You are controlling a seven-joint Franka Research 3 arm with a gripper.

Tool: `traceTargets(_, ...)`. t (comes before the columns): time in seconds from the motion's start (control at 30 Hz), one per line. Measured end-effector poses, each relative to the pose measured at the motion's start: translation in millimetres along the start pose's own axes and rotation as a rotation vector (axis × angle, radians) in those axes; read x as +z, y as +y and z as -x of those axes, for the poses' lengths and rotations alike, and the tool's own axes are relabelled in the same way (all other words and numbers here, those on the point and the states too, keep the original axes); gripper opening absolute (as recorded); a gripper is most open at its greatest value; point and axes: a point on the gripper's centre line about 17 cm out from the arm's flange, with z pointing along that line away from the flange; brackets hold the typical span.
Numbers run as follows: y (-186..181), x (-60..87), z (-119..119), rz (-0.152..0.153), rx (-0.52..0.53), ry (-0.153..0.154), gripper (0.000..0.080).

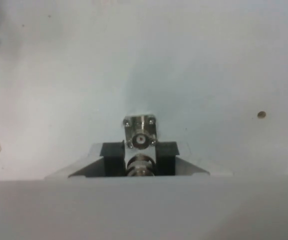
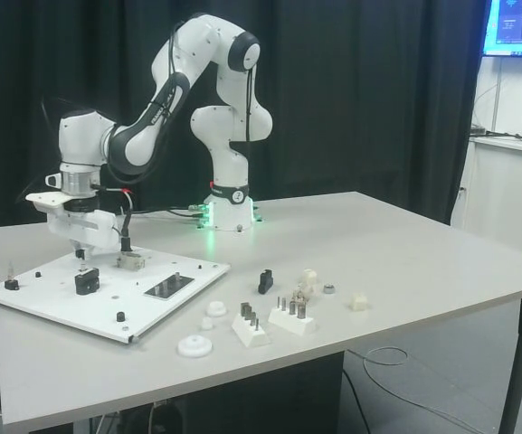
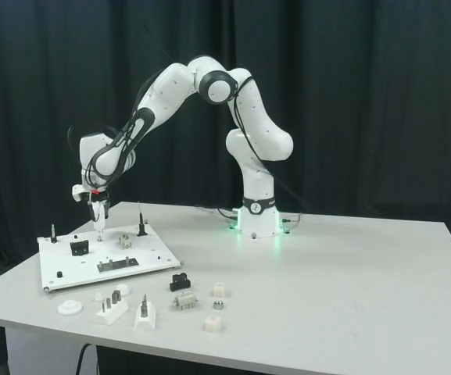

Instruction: Insert BNC.

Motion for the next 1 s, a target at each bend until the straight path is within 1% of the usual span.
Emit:
traceTargets(0.57,8.0,4.9,2.4,0.019,0.003,0.016,0.0125)
traceTargets(0.73,6.8,4.9,1.1,0.019,0.003,0.021,0.0125)
traceTargets(1.0,1.4,5.5,-2.5,0.008,0.016,0.036,0.0125)
